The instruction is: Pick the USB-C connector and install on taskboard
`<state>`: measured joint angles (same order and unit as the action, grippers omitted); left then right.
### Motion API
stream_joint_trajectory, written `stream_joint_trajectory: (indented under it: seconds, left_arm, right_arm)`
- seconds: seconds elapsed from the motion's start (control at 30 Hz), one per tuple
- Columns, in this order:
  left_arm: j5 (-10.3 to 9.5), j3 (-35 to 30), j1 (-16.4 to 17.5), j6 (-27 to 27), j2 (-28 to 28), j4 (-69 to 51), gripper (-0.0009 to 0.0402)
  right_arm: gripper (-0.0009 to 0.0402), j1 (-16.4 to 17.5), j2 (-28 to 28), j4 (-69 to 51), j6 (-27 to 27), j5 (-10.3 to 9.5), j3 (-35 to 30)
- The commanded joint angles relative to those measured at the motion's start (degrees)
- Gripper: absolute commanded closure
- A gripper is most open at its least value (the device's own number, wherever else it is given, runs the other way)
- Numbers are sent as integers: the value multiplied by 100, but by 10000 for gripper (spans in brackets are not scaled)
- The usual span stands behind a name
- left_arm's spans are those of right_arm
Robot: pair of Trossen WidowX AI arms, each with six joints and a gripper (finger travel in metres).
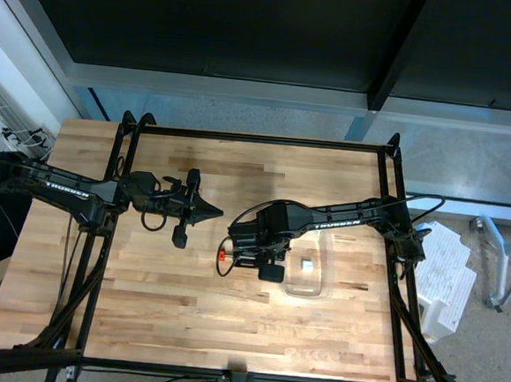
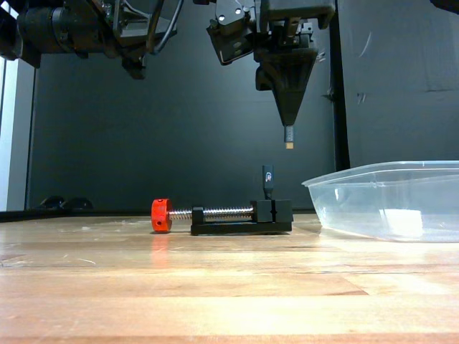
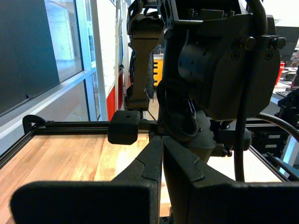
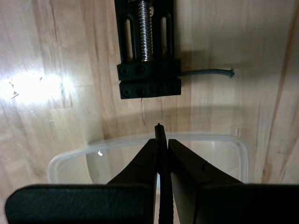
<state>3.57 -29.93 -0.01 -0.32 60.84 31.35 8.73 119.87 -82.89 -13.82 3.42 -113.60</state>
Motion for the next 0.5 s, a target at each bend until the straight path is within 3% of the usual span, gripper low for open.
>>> stream_joint_trajectory:
  seconds: [0.03, 0.5]
  left_arm:
    - [2, -2, 0, 0, 2, 2, 393]
    - [2, -2, 0, 0, 2, 4, 393]
  right_arm:
    - [393, 2, 70, 22, 2, 4, -83]
    - [394, 0, 343, 118, 98, 26, -396]
